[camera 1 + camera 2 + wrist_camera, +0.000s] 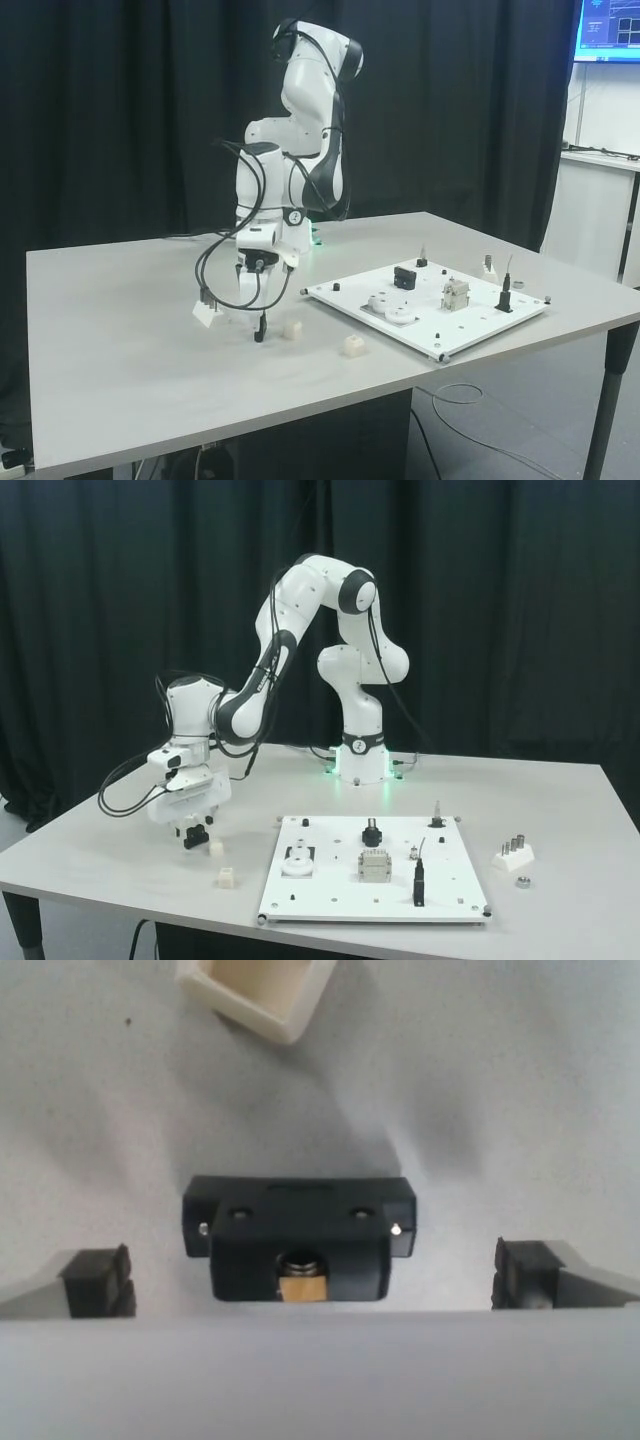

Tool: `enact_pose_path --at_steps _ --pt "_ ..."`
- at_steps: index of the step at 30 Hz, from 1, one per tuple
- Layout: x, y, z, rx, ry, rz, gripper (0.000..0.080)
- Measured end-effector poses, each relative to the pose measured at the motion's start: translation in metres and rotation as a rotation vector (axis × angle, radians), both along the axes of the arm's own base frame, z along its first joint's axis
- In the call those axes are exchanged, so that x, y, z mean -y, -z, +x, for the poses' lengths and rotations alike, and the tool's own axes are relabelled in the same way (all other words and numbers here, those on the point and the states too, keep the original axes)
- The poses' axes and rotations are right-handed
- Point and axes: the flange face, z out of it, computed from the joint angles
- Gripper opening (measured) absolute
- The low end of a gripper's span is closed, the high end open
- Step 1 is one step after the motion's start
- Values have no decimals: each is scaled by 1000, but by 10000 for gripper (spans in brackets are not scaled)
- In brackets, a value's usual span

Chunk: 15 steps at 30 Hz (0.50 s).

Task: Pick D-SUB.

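1. Wrist view: The gripper is spread wide. One black fingertip shows on each side, and neither one touches anything. The black plug lies flat on the grey table, right between the two fingertips with a gap on both sides. It has two small screws on its face and a little metal part in a notch in its middle. A small white box with an open top sits on the table a little way past the plug.

2. First room view: The white arm bends down low over the table. The gripper hangs just above the table top. The plug under it is too small to make out. Two small white blocks sit close by. A white board with small parts on it lies further along the table.

3. Second room view: The arm reaches down to the table beside the white board. The gripper is low, with the plug under it. A small white block sits just beside it, and another is nearer the table edge.
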Motion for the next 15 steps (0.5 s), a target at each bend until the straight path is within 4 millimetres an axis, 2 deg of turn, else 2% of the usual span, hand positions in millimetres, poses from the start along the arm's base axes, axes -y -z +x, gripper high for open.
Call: enact_pose_path --at_steps 15 --pt "5 -28 -1 30 48 27 800"
